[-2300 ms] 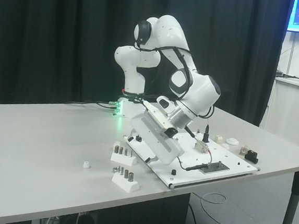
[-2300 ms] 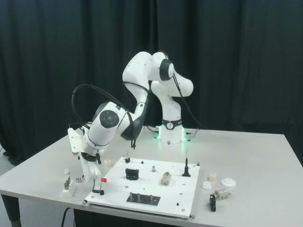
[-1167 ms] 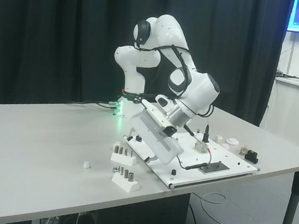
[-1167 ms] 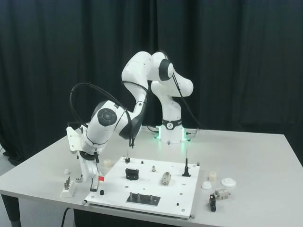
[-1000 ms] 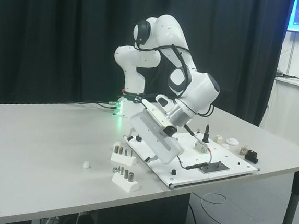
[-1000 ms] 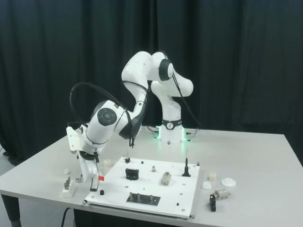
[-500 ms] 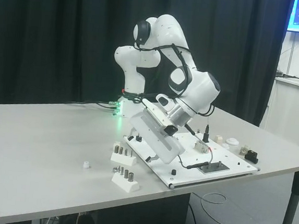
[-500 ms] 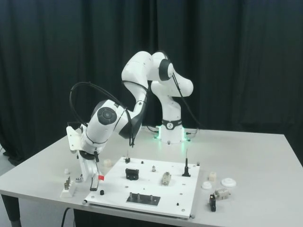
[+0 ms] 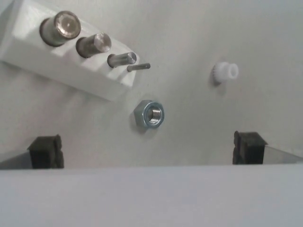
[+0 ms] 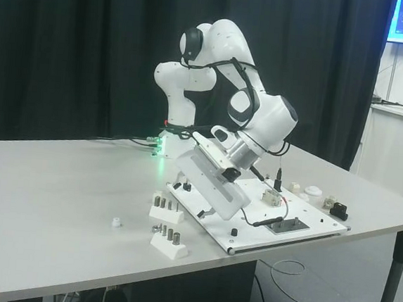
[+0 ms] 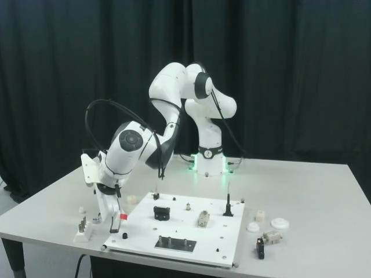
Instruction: Pick small gear.
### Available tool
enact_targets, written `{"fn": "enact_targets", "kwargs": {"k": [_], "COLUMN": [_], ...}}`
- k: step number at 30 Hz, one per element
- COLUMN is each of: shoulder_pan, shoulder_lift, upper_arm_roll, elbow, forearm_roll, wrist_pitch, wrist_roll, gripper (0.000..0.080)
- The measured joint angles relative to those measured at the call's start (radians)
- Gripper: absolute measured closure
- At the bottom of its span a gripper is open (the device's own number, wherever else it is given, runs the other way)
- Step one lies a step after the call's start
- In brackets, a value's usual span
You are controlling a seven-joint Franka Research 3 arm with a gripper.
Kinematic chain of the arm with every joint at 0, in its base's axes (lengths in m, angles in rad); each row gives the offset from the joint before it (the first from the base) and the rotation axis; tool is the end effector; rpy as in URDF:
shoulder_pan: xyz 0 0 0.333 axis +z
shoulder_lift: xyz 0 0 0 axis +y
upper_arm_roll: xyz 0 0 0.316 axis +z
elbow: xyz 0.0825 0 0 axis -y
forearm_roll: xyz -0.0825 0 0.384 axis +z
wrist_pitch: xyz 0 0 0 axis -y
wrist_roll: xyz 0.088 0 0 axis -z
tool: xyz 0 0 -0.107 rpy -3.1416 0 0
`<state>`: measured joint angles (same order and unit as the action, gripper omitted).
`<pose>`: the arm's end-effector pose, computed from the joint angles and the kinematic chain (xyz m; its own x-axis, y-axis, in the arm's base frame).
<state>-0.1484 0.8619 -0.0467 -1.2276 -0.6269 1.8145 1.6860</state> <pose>0.7106 -0.1808 0.2463 0.0352 -0.8204 0.5707 -0.9585 0.1340 0.2518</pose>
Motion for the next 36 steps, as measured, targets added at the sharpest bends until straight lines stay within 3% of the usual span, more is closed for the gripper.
{"fn": "enact_targets", "kwargs": {"k": [11, 18, 22, 26, 36], "shoulder_pan": [-0.003, -0.023, -0.046, -0.069, -0.095], "shoulder_lift": [0.000, -0.001, -0.001, -0.003, -0.014], "upper_arm_roll": [0.000, 0.000, -0.002, -0.017, -0.103], "elbow": [0.017, 0.025, 0.031, 0.039, 0.040], "forearm_roll": [0.000, 0.012, 0.061, 0.121, 0.291], "wrist_pitch": [0.001, 0.006, 0.021, 0.045, 0.113], "wrist_roll": [-0.021, -0.209, -0.396, -0.496, -0.685], "gripper": [0.0003, 0.0003, 0.0003, 0.0003, 0.0003]}}
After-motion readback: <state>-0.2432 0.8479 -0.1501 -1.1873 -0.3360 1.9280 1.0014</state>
